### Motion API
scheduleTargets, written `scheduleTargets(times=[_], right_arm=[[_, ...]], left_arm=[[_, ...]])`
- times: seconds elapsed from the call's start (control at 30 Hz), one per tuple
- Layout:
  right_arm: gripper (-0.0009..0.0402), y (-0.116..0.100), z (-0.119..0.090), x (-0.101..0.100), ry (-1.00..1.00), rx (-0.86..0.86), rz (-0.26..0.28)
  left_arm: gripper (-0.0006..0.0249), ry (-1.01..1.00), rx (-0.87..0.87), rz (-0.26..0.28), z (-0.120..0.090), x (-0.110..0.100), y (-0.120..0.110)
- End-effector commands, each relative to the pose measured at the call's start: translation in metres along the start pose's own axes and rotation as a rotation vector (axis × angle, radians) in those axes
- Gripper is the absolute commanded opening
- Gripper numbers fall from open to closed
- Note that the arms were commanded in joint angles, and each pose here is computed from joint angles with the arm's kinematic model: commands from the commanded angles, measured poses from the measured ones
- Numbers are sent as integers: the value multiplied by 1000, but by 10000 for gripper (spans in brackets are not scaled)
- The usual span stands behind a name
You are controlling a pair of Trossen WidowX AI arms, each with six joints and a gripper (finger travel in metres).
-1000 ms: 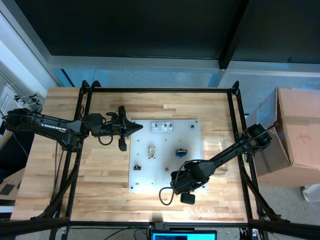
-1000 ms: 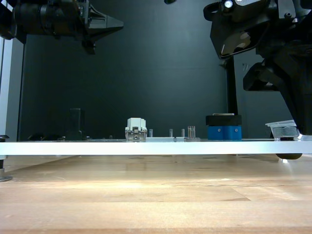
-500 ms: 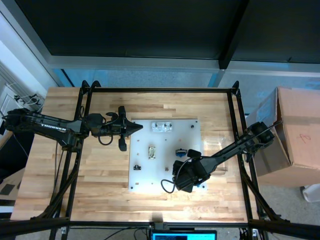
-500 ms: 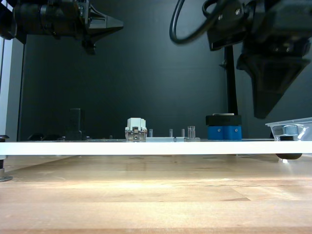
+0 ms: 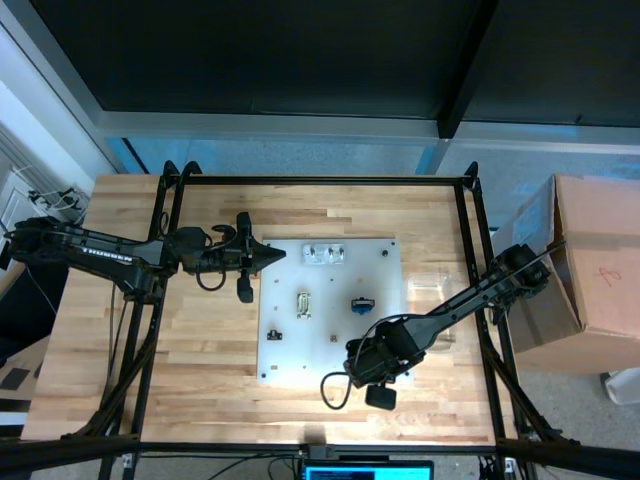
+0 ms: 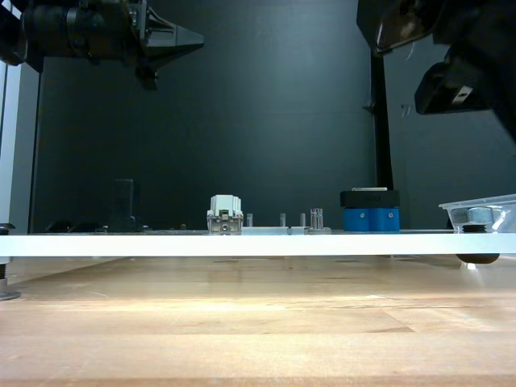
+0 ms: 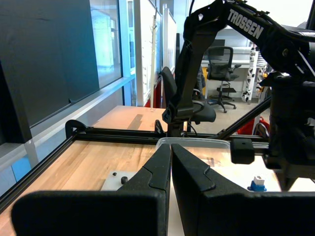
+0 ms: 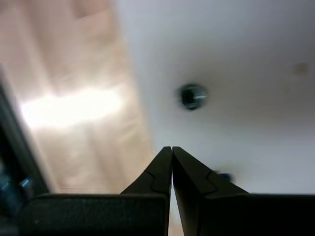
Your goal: Unfasten the M12 nut and place it in the container
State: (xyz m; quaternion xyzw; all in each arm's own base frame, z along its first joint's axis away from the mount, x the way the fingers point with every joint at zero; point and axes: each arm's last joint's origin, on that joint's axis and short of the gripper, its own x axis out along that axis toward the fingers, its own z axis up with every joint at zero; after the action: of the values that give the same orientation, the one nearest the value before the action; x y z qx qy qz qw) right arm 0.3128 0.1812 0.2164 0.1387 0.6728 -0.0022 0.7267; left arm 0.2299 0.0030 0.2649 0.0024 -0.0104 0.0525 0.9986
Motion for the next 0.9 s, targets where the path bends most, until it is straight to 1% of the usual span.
scheduleTargets(times=[0.03,0.17,0.3,0.37,0.73,0.9], right_arm=[[0,2,0,2,10,-32,43],[0,1,2,14,16,-58,36],[0,0,3,25,7,-86,7],[0,-2,4,29,-4,-88,10],[0,-7,4,34,-28,-82,-30],[0,-7,4,34,-31,-82,-35]], left_arm=[[0,1,0,0,0,0,0],[0,0,0,0,0,0,0],[0,0,0,0,0,0,0],[0,0,0,1,0,0,0],[0,0,0,0,0,0,0],[0,0,0,0,0,0,0]])
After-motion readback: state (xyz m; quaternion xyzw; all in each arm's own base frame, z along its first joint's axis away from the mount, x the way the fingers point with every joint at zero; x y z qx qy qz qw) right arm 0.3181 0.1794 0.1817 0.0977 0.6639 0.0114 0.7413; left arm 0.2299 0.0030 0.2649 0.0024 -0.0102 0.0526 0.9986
